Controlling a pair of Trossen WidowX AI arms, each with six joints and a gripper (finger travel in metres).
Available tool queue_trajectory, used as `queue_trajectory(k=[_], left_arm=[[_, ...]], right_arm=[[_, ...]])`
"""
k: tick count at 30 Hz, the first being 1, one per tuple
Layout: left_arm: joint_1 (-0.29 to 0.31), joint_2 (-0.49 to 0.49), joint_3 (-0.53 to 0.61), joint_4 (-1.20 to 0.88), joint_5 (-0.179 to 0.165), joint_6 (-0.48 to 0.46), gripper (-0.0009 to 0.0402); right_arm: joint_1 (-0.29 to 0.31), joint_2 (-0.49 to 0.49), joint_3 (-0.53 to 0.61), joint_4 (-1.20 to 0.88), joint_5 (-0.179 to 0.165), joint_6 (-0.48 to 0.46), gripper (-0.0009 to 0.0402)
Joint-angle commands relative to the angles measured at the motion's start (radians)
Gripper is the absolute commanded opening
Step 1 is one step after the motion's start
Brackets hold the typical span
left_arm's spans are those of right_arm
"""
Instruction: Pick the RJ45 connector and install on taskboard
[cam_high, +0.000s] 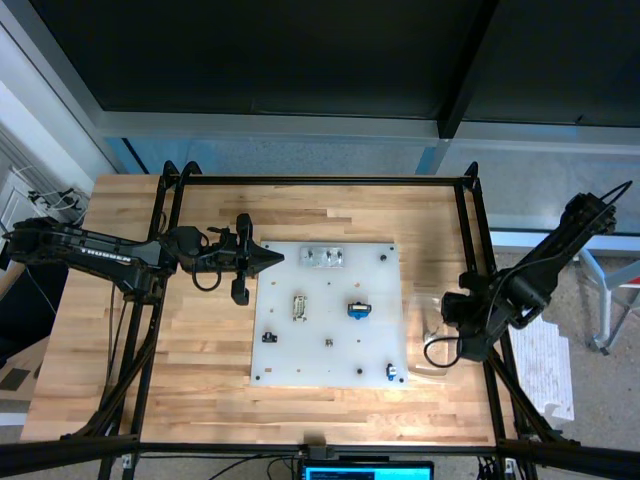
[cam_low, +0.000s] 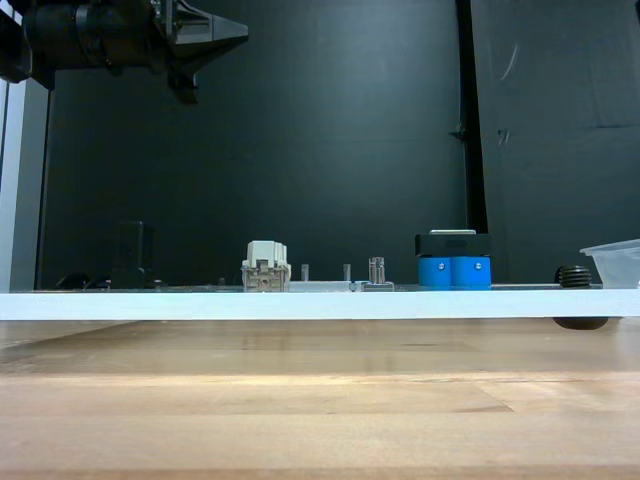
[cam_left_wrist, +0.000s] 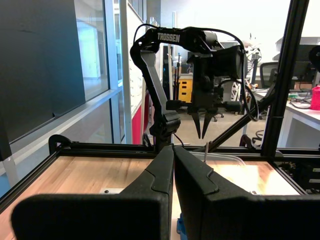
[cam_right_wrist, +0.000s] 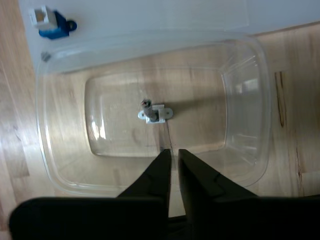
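Right gripper poised over the clear plastic tray, RJ45 connector lying loose inside

The pale plug rests on the tray floor near its middle, and its thin grey tail runs toward the right gripper's fingertips. These stand only a narrow slit apart and clasp nothing, with the gripper pointing straight down from above the tray. The tray sits on the wooden table just beside the right edge of the taskboard, near the blue socket fitting at that board's corner. The left gripper hangs high over the board's far left edge — its fingers pressed together, empty, pointing across toward the other arm.
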Motion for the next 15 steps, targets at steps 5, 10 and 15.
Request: queue_trajectory(k=[5,10,15], left_arm=[[0.000,0.000,0.000,0.000,0.000,0.000,0.0000],[0.000,0.000,0.000,0.000,0.000,0.000,0.0000],[0.000,0.000,0.000,0.000,0.000,0.000,0.0000]], right_arm=[[0.014,0.052,0.000,0.024,-0.007,0.007,0.0141],[0.016,0.087,-0.002,0.033,0.012,0.008,0.0197],[0.016,0.117,-0.017,0.087,0.031,0.000,0.0217]])
